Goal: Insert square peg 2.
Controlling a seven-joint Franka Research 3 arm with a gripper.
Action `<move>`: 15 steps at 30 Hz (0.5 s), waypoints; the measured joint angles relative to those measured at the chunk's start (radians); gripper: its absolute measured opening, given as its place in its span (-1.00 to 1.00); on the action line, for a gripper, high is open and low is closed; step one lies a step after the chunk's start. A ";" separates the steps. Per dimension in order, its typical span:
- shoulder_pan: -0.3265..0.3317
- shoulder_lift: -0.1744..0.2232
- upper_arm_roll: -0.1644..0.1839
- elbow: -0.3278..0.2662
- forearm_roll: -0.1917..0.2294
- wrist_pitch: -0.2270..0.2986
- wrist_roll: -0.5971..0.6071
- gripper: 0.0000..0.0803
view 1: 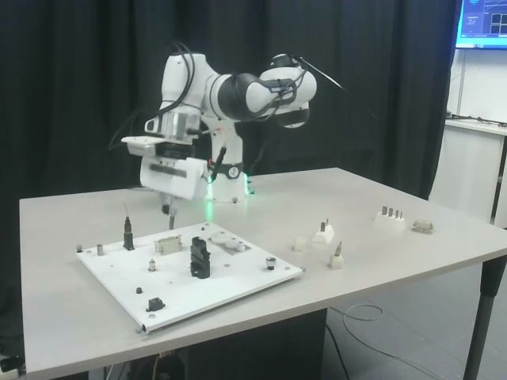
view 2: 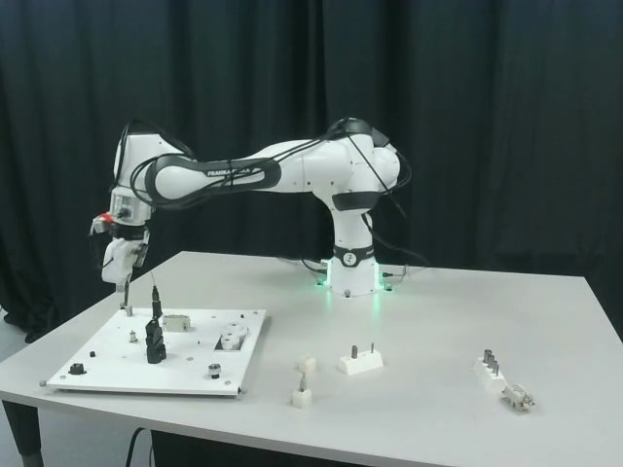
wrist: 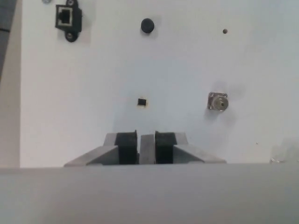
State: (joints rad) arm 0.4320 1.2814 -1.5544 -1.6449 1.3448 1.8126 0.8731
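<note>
At the near edge of the white board, around 7 o'clock from its middle in the first room view, sits a small black socket part. A taller black block stands near the middle. White peg holders are off the board at 3 o'clock.

Further back, at about 11 o'clock, the gripper hangs above the board, not touching it. Its black pads are clenched on a grey square peg, held upright.

The wrist view shows the square hole apart from the fingertips, not under them, so the peg is probably still short of alignment.

Risks:
- If the peg comes down off-centre or twisted, a corner could catch the hole's rim and jam, or slip in the pads.
- The thin upright black pin stands near the gripper, so a sideways move could clip it.

Farthest back, the arm base shows a green light.
</note>
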 joint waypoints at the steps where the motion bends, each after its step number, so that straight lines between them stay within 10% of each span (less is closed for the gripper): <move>1: -0.008 0.001 0.007 0.007 0.000 0.000 0.009 -0.81; 15: -0.125 0.010 0.091 0.124 0.000 0.000 0.096 -0.81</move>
State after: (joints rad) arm 0.3074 1.2914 -1.4635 -1.5213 1.3453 1.8128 0.9693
